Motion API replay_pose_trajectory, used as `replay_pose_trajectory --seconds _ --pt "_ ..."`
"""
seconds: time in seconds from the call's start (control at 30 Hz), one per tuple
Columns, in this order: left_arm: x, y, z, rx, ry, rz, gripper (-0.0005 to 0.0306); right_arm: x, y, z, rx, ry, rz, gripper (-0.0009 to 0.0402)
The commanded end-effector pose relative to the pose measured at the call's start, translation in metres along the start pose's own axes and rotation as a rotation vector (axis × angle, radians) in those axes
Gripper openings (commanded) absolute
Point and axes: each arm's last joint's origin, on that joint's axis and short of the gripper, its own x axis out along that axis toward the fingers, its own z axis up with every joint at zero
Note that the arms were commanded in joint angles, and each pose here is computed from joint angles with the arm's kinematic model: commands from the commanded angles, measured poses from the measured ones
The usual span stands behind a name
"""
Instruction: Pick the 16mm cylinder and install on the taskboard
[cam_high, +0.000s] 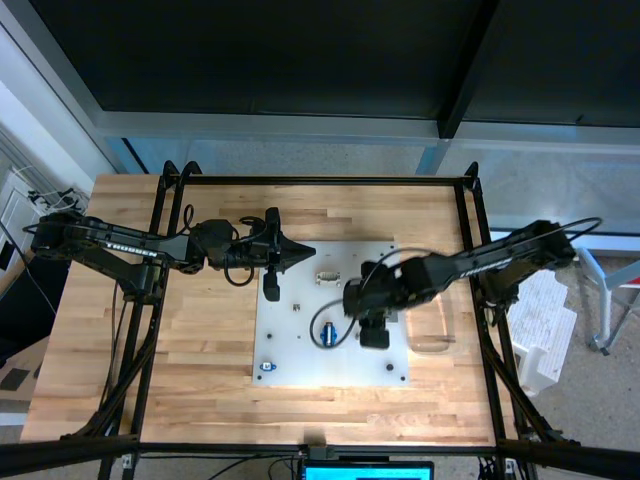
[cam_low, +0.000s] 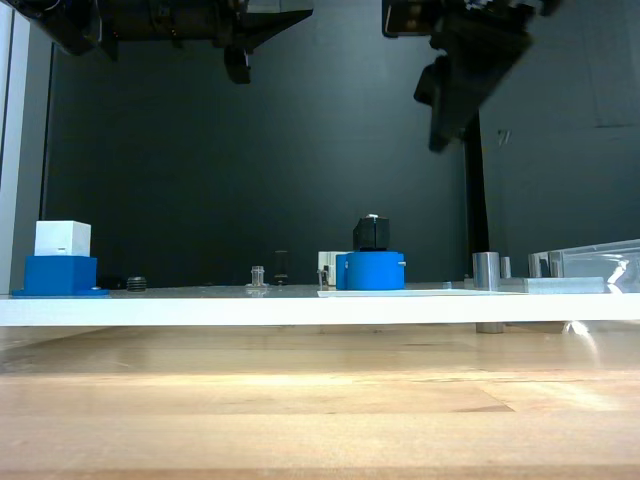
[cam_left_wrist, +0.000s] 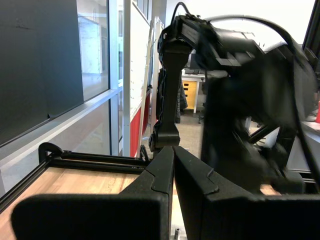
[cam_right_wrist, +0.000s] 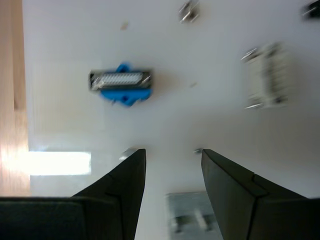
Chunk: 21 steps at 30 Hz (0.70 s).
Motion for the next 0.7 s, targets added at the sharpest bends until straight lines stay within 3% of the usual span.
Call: replay_pose_trajectory --seconds 0.03,0.3,0.43,0.53,0.7 --pt "0.0 0.0 0.0 0.0 0.0 0.0 0.0 -0.019 -0.015 0.001 0.01 -0.056 -0.002 0.0139" --pt "0.0 0.0 0.0 0.0 0.0 0.0 0.0 -0.057 -0.044 0.002 -0.015 -0.218 -0.018 0.0085" --pt "0.0 0.0 0.0 0.0 0.0 0.0 0.0 -0.073 -0.053 0.004 -0.032 -0.346 0.023 0.0036" --pt "0.0 0.0 0.0 0.0 0.0 0.0 0.0 -0.082 -0.059 0.003 -0.045 -0.428 0.015 -0.0003" --pt "0.0 0.0 0.0 0.0 0.0 0.0 0.0 -0.086 -0.069 -0.006 -0.032 -0.537 0.021 0.0007"
